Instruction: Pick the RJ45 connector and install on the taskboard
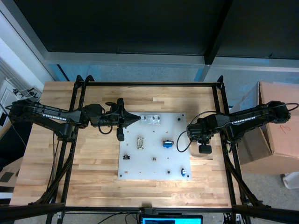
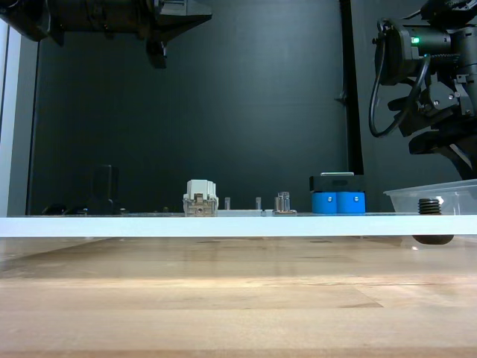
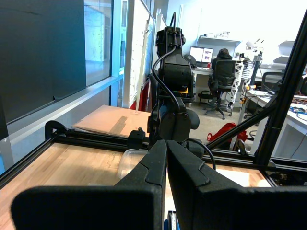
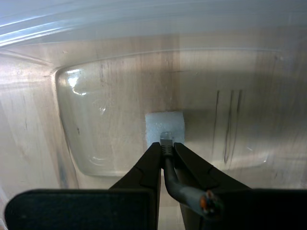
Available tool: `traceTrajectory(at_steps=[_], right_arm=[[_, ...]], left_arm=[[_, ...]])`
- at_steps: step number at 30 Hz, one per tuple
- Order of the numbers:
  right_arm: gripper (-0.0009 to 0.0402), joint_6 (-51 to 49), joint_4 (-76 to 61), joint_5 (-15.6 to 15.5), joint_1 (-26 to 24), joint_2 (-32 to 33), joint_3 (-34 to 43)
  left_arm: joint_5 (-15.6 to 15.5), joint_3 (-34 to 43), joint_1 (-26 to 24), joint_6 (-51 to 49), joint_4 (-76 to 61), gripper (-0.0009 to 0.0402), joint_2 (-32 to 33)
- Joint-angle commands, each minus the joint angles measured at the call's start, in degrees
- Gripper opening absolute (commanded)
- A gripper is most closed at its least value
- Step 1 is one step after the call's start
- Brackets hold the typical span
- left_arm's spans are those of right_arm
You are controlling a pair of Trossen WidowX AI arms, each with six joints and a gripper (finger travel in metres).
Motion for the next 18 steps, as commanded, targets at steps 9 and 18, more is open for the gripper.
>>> traceTrajectory(at_steps=[9, 18], right_arm=[[-0.0001, 0.00, -2.03, 0.02, 0.04, -0.52, 1.51], [0.0000, 0.33, -5.29, 0.11, 0.15, -1.88, 5.92]], left_arm=[[0.00, 0.00, 0.02, 0.00, 0.02, 0.0000, 0.00], [0.00, 0.00, 0.02, 0.00, 0.00, 0.0000, 0.00]])
